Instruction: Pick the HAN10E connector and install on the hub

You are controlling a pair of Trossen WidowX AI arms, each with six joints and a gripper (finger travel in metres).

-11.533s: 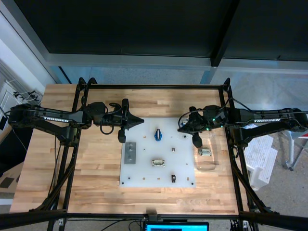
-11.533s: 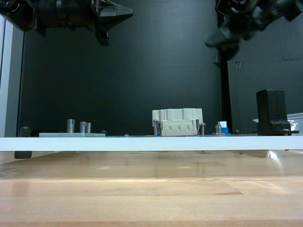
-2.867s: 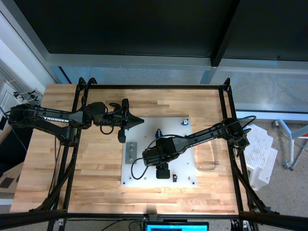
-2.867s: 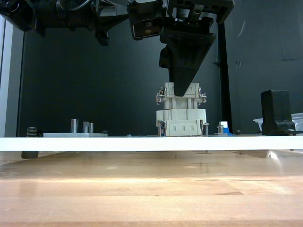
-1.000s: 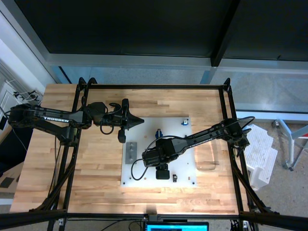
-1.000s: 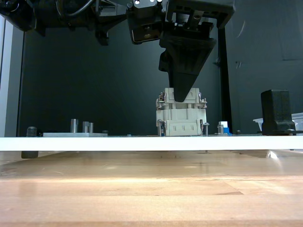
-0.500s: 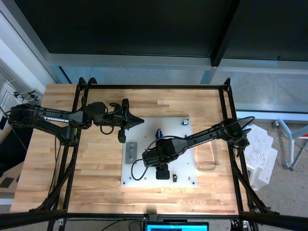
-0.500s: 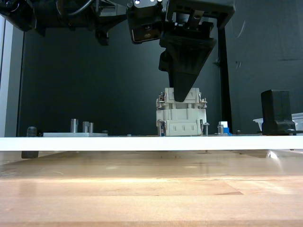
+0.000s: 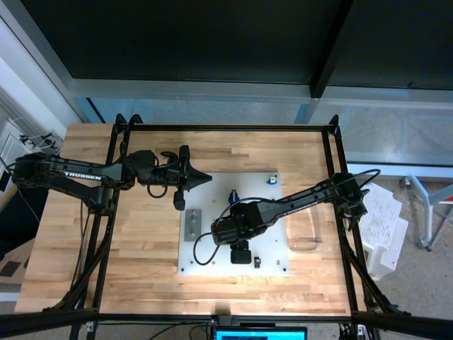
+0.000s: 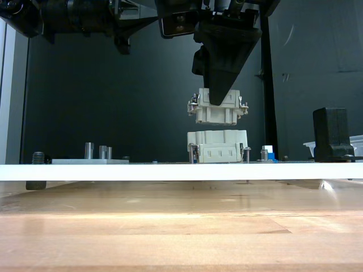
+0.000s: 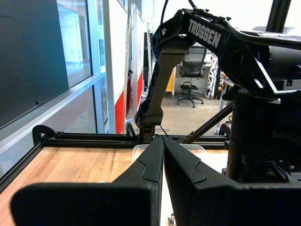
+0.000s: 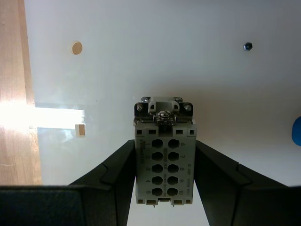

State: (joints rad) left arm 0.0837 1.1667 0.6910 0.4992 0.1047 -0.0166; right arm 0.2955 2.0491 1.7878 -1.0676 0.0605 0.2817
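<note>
Right gripper (image 10: pixel 219 93) is clamped on the HAN10E connector (image 10: pixel 218 115), fingers (image 12: pixel 116 175) on its two long sides, contact holes facing the wrist camera. The connector hangs directly over the hub (image 10: pixel 218 147) with a clear gap between them, so it's not seated yet. In the low view it looks level and lined up side to side. Fore-aft alignment I can't judge, because in the right wrist view the connector covers the hub. Left gripper (image 9: pixel 192 178) is parked high off the far-left corner of the white board (image 9: pixel 212 263), fingers pressed together on nothing. Risks as I see them: a fore-aft offset or a small twist about vertical would land an edge or an end flange on the hub's rim, and the block would cock and jam rather than drop in. The grip is on smooth side faces, so insertion force could push the block up between the fingers; the arm would come down but the connector wouldn't mate. Letting go before it's fully home leaves it sitting proud or tipped. I can't tell keying direction from here, and a reversed block would simply refuse to enter. The blue connector (image 9: pixel 233 197) and small black part (image 9: pixel 257 262) sit near the hub, so sideways correction has little room.
</note>
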